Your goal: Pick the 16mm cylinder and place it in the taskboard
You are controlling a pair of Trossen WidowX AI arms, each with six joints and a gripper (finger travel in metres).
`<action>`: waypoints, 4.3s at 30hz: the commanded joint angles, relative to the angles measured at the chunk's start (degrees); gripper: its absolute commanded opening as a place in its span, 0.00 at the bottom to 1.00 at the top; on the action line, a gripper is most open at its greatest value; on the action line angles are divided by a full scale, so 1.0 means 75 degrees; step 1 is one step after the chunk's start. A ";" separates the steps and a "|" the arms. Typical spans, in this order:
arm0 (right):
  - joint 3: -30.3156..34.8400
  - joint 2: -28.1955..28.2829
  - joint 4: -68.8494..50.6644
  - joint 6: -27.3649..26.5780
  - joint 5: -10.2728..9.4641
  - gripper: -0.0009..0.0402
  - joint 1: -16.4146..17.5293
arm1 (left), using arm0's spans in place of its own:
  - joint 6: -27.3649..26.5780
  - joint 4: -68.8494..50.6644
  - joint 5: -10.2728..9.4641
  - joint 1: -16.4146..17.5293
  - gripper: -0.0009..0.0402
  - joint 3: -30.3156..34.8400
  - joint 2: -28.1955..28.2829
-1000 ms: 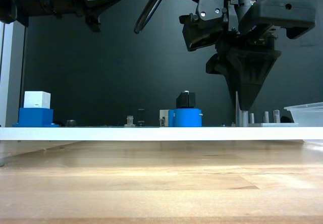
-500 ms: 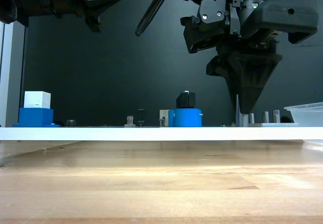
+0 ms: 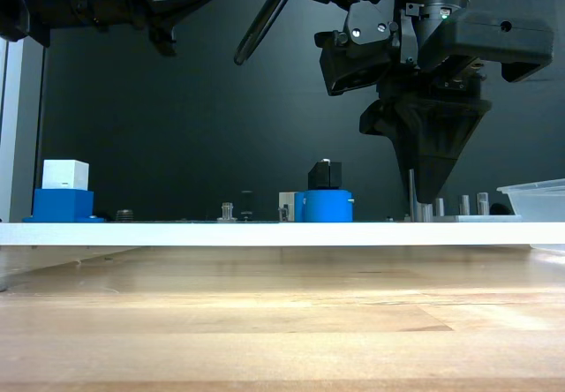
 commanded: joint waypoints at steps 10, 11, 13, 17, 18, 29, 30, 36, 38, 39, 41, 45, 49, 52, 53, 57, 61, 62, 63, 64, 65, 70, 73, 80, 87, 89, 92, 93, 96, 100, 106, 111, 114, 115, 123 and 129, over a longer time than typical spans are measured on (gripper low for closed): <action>-0.0038 0.0000 0.0023 -0.0003 0.0006 0.06 -0.0006 | 0.0003 0.0000 0.0000 0.0000 0.02 0.0003 0.0000; -0.0038 0.0000 0.0017 -0.0009 0.0003 0.06 -0.0006 | 0.0003 0.0000 0.0003 0.0003 0.02 0.0003 0.0000; -0.0038 0.0000 0.0009 -0.0038 0.0000 0.08 -0.0006 | 0.0003 0.0000 0.0003 0.0000 0.02 0.0003 0.0000; -0.0038 0.0000 0.0012 -0.0026 0.0003 0.16 -0.0003 | 0.0000 0.0000 0.0003 0.0000 0.02 0.0003 0.0000; -0.0038 0.0000 0.0009 -0.0026 0.0003 0.18 -0.0003 | 0.0000 0.0000 0.0003 0.0000 0.02 0.0003 0.0000; -0.0035 0.0000 0.0009 -0.0029 0.0009 0.35 0.0000 | 0.0000 0.0000 0.0000 0.0003 0.02 0.0003 0.0000; -0.0032 0.0000 0.0009 -0.0029 0.0006 0.36 0.0000 | 0.0003 0.0000 0.0000 0.0003 0.02 0.0003 0.0000; -0.0020 -0.0003 0.0003 -0.0029 0.0000 0.43 0.0009 | 0.0003 0.0000 0.0003 0.0000 0.02 0.0003 0.0000; -0.0020 -0.0012 0.0003 -0.0029 0.0000 0.45 0.0017 | 0.0000 0.0000 0.0000 0.0000 0.02 0.0003 0.0000; -0.0020 -0.0020 -0.0003 -0.0029 -0.0003 0.46 0.0017 | 0.0000 0.0000 0.0000 0.0000 0.02 0.0003 0.0000; -0.0020 -0.0087 -0.0029 -0.0029 -0.0029 0.47 0.0032 | 0.0000 0.0000 0.0003 0.0003 0.02 0.0003 0.0000; -0.0017 -0.0321 -0.0166 -0.0023 -0.0061 0.47 0.0050 | 0.0000 0.0000 0.0000 0.0003 0.02 0.0003 0.0000; 0.0102 -0.0560 -0.0539 -0.0026 -0.0061 0.47 0.0052 | 0.0000 0.0000 0.0000 0.0003 0.02 0.0003 0.0000; 0.0169 -0.0746 -0.0702 -0.0026 -0.0061 0.47 0.0052 | 0.0000 0.0000 0.0000 0.0003 0.02 0.0003 0.0000; 0.0172 -0.0810 -0.0726 -0.0026 -0.0061 0.47 0.0052 | 0.0003 0.0000 0.0000 0.0003 0.02 0.0003 0.0000; 0.0175 -0.1046 -0.0883 -0.0015 -0.0061 0.47 0.0052 | 0.0003 0.0000 0.0000 0.0003 0.02 0.0003 0.0000; 0.0175 -0.1209 -0.0985 0.0009 -0.0061 0.47 0.0055 | 0.0000 0.0000 0.0000 0.0003 0.02 0.0003 0.0000; 0.0175 -0.1233 -0.0997 0.0009 -0.0061 0.47 0.0055 | 0.0003 0.0000 0.0003 0.0000 0.02 0.0003 0.0000; 0.0175 -0.1262 -0.1003 0.0009 -0.0058 0.47 0.0055 | 0.0000 0.0000 0.0000 0.0003 0.02 0.0003 0.0000; 0.0175 -0.1262 -0.1003 0.0009 -0.0058 0.47 0.0055 | 0.0003 0.0003 0.0000 0.0003 0.02 0.0003 0.0000; 0.0175 -0.1262 -0.1003 0.0006 -0.0058 0.47 0.0058 | 0.0003 0.0000 0.0000 0.0000 0.02 0.0003 0.0000; 0.0175 -0.1262 -0.1000 0.0006 -0.0058 0.47 0.0064 | 0.0000 0.0000 0.0000 0.0000 0.02 0.0003 0.0000; 0.0175 -0.1262 -0.0997 0.0035 -0.0058 0.47 0.0070 | 0.0000 0.0000 0.0000 0.0000 0.02 0.0003 0.0000; 0.0175 -0.1262 -0.0988 0.0032 -0.0058 0.47 0.0082 | 0.0000 0.0003 0.0000 0.0003 0.02 0.0003 0.0000; 0.0175 -0.1262 -0.0973 0.0035 -0.0058 0.47 0.0079 | 0.0000 0.0000 0.0000 0.0003 0.02 0.0003 0.0000; 0.0175 -0.1262 -0.0970 0.0035 -0.0058 0.47 0.0082 | 0.0003 0.0000 0.0000 0.0000 0.02 0.0003 0.0000; 0.0175 -0.1262 -0.0970 0.0032 -0.0058 0.47 0.0082 | 0.0000 0.0000 0.0000 0.0000 0.02 0.0003 0.0000; 0.0175 -0.1262 -0.0970 0.0032 -0.0058 0.47 0.0082 | 0.0000 0.0000 0.0000 0.0000 0.02 0.0003 0.0000; 0.0172 -0.1262 -0.0968 0.0029 -0.0058 0.47 0.0079 | 0.0000 0.0000 0.0000 0.0000 0.02 0.0003 0.0000; 0.0172 -0.1262 -0.0970 0.0032 -0.0058 0.47 0.0082 | 0.0003 0.0000 0.0000 0.0000 0.02 0.0003 0.0000; 0.0172 -0.1262 -0.0970 0.0032 -0.0058 0.47 0.0082 | 0.0003 0.0000 0.0000 0.0000 0.02 0.0003 0.0000; 0.0172 -0.1262 -0.0970 0.0032 -0.0058 0.47 0.0082 | 0.0003 0.0000 0.0000 0.0000 0.02 0.0003 0.0000; 0.0172 -0.1262 -0.0970 0.0032 -0.0058 0.47 0.0082 | 0.0000 0.0000 0.0000 0.0000 0.02 0.0003 0.0000; 0.0172 -0.1262 -0.0970 0.0032 -0.0058 0.47 0.0082 | 0.0000 0.0000 0.0000 0.0003 0.02 0.0003 0.0000; 0.0172 -0.1262 -0.0970 0.0032 -0.0058 0.47 0.0082 | 0.0003 0.0000 0.0000 0.0000 0.02 0.0003 0.0000; 0.0172 -0.1262 -0.0970 0.0032 -0.0058 0.47 0.0082 | 0.0003 0.0000 0.0000 0.0003 0.02 0.0003 0.0000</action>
